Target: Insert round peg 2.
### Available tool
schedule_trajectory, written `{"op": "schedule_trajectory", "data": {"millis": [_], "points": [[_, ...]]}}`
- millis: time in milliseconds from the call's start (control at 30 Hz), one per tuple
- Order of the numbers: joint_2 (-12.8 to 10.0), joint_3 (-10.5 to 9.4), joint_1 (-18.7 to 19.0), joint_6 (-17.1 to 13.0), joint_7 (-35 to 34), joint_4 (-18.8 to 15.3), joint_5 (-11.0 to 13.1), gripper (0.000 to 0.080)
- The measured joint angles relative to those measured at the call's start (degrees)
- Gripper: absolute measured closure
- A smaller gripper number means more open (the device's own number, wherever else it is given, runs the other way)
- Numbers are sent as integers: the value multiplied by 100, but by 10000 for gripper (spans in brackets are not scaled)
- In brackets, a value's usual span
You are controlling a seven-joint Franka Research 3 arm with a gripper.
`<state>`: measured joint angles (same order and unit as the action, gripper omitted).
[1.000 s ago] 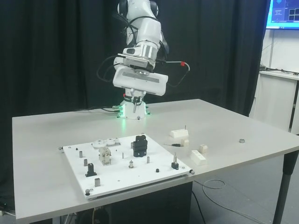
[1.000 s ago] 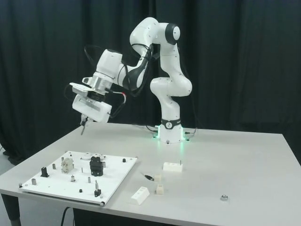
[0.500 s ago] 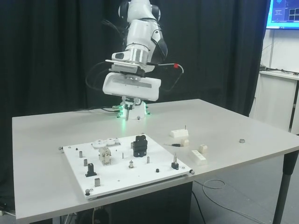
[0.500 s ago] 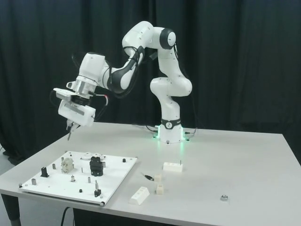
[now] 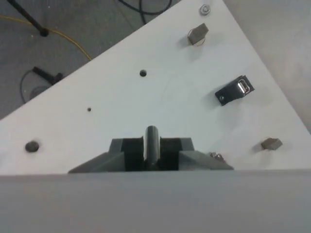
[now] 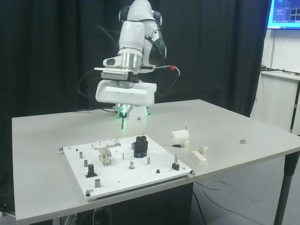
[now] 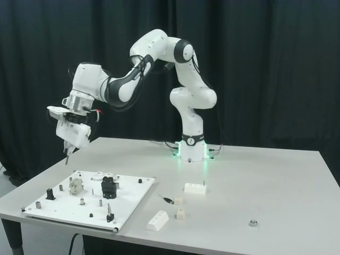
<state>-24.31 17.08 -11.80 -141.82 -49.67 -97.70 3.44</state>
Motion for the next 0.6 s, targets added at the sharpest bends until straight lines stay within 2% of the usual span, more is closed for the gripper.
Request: {"op": "schedule_trajectory", "data": {"millis": [233, 600], "points": [[-349, 0, -130, 245, -1, 469, 211, 739], [-807, 1, -277, 494, -1, 996, 528, 739]]}}
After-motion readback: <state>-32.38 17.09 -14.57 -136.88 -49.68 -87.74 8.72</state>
